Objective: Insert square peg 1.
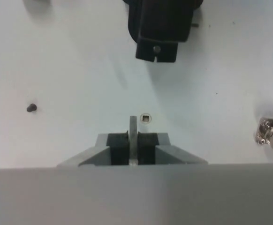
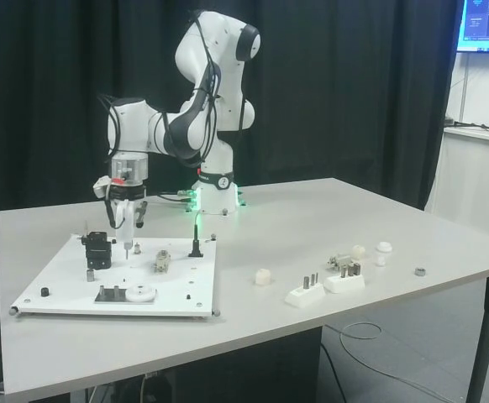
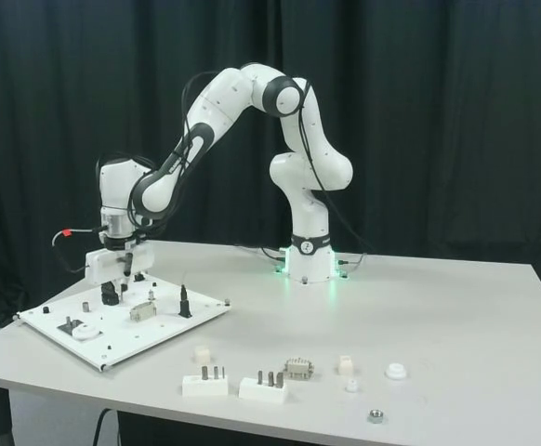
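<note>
Clearly you had the white board [image 2: 177,285] on the grey table [image 2: 328,218], with the gripper [image 1: 133,152] clamped on one square peg [image 1: 133,136], its tip just beside one square hole [image 1: 146,117]. You needed to shift it sideways over the hole, keep it upright and lower gently; I counted one black block [image 1: 157,28] nearby.

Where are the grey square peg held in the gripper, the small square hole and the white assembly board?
grey square peg [image 1: 133,133], wrist view, its shaft.
small square hole [image 1: 146,117], wrist view, its opening.
white assembly board [image 2: 196,281], first room view, bare surface.
</note>
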`<state>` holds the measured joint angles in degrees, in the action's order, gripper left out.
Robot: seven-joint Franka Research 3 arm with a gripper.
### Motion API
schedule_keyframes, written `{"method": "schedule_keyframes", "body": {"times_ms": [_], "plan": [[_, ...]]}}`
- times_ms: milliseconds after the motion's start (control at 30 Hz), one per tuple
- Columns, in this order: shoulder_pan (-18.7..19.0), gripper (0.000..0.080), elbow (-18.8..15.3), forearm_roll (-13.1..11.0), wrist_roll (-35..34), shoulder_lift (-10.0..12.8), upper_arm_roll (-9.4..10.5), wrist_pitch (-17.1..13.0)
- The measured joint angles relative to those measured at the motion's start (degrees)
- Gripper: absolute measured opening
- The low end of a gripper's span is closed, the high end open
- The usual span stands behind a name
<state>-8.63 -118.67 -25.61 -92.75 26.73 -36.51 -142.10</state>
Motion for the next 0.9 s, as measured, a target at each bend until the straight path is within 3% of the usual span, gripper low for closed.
{"method": "schedule_keyframes", "body": {"times_ms": [200, 900], "plan": [[0.0, 0.0034, 0.0, -1.09, 0.49, 0.26, 0.0, 0.71], [-0.36, 0.0034, -0.01, -1.51, 1.47, 1.76, -0.01, 1.25]]}}
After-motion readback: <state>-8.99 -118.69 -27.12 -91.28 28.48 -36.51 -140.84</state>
